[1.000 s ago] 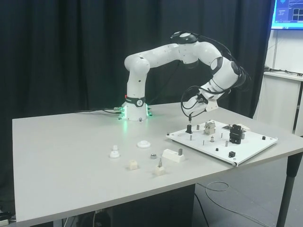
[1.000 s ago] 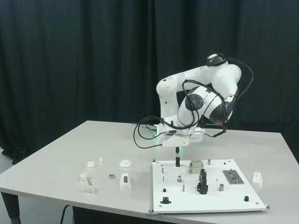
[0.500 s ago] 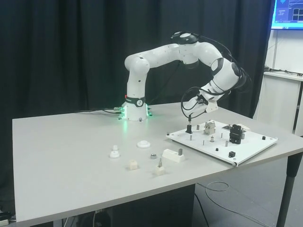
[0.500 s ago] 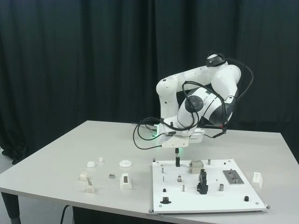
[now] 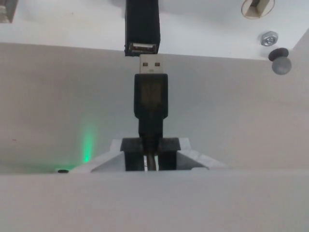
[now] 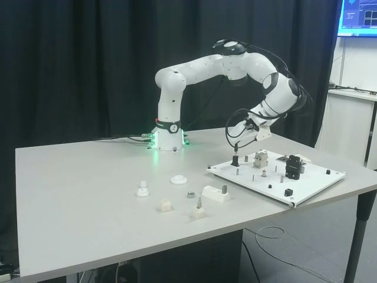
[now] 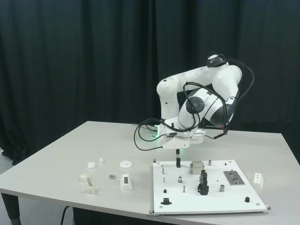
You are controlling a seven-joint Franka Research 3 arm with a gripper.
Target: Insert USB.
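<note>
My gripper (image 5: pixel 149 147) is shut on a black USB plug (image 5: pixel 150 94), whose metal tip points at the black USB socket (image 5: pixel 142 29). A small gap separates tip and socket opening, and the two are nearly in line. From the first room view, the gripper (image 6: pixel 236 144) hangs just above the socket (image 6: pixel 235 160), which stands upright at the near-left corner of the white board (image 6: pixel 312 183). The second room view shows the gripper (image 7: pixel 177 152) over the same socket (image 7: pixel 178 162) on the board (image 7: pixel 211 201).
On the board stand a black fixture (image 6: pixel 293 168), a grey block (image 6: pixel 260 158) and several small pegs. Loose white parts lie on the grey table left of the board, among them a block (image 6: pixel 215 193) and a disc (image 6: pixel 178 179). A nut (image 5: pixel 268 38) lies near the socket.
The wrist has risen and shifted very slightly; the plug stays held just above the socket.
</note>
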